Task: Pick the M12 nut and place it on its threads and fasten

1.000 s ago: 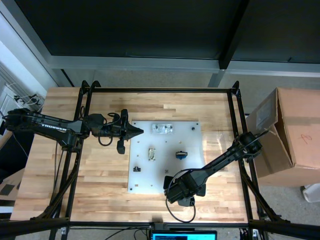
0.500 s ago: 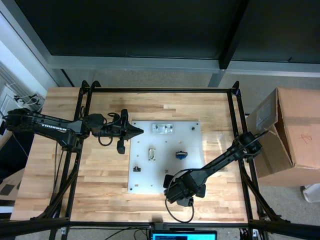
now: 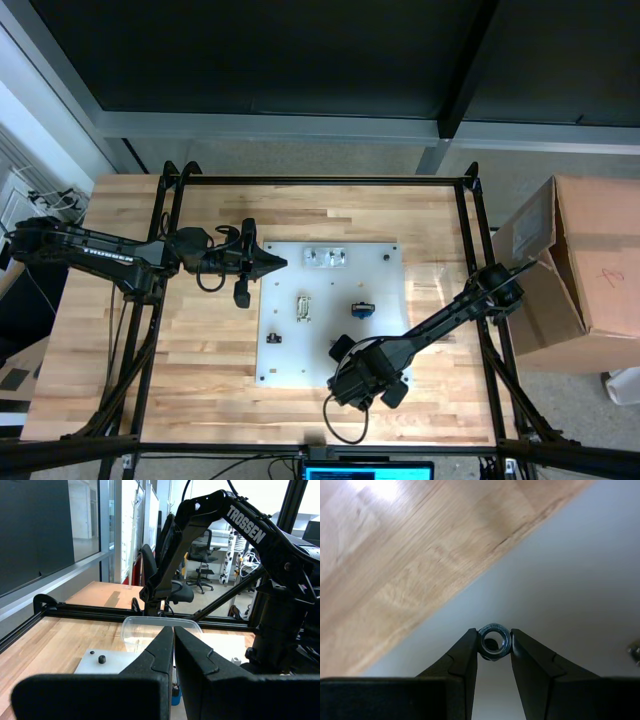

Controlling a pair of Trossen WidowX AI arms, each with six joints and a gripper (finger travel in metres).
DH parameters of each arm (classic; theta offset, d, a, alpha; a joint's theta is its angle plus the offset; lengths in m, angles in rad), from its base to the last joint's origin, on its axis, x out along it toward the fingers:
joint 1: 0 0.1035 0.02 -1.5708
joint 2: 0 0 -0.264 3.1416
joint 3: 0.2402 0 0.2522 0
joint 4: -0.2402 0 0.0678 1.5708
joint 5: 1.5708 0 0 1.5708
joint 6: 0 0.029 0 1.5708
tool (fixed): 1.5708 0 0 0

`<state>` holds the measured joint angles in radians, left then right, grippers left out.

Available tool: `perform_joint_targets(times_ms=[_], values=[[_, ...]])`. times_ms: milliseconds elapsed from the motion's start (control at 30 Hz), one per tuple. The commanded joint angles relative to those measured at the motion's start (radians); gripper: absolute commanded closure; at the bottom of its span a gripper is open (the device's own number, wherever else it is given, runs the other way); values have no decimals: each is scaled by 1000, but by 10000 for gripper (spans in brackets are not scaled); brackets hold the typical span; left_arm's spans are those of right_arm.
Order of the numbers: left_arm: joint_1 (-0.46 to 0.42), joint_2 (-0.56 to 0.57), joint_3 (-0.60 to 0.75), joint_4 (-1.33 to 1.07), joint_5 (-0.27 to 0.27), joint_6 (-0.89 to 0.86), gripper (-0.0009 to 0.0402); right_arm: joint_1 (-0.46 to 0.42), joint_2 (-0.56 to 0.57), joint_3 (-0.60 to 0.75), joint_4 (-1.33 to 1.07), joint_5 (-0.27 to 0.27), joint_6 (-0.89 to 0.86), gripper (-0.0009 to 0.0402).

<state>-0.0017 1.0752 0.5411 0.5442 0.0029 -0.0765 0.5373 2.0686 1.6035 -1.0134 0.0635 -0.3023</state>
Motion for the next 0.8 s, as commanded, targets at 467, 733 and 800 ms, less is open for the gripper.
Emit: perform_joint_targets(times_ms=[467, 733, 800], values=[[0, 0, 0, 0, 0, 0, 393, -2, -3, 2, 3, -3, 579, 385], [0, 0, 0, 0, 1, 0, 393, -3, -3, 2, 3, -3, 797, 385], [0, 0, 0, 0, 0, 0, 393, -3, -3, 2, 3, -3, 796, 385]])
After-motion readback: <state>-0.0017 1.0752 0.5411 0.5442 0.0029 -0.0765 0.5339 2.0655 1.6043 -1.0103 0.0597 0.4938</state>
